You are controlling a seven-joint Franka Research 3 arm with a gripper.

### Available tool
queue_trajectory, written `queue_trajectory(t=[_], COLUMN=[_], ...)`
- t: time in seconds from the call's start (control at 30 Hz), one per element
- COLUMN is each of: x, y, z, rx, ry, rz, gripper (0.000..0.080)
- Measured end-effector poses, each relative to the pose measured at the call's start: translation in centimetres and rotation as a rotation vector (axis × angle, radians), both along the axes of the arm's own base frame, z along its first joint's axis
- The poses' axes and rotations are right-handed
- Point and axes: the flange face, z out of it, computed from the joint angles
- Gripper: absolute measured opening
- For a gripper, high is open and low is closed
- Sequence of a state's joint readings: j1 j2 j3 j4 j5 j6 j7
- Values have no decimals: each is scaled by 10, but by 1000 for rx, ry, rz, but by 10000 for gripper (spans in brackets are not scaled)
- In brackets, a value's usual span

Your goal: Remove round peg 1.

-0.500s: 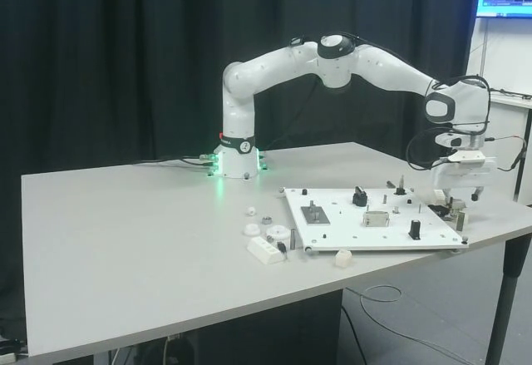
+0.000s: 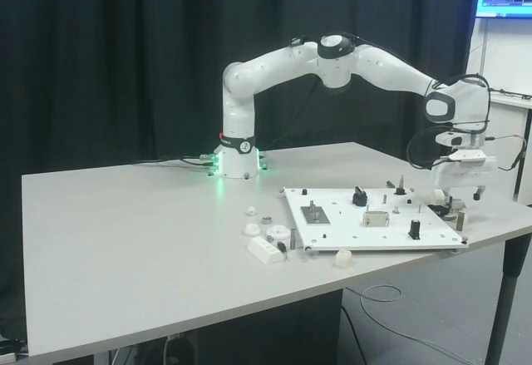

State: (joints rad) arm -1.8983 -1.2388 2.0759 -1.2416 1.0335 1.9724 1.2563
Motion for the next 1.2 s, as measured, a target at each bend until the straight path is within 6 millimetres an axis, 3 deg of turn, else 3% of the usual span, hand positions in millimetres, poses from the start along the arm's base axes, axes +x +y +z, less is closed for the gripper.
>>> queue_trajectory(t=[0.73, 1.2], x=[5, 13], y=[-3, -36], z=[11, 14], rx=[-37, -127], ry=[-21, 38], rz=[8, 41], gripper=[800, 800])
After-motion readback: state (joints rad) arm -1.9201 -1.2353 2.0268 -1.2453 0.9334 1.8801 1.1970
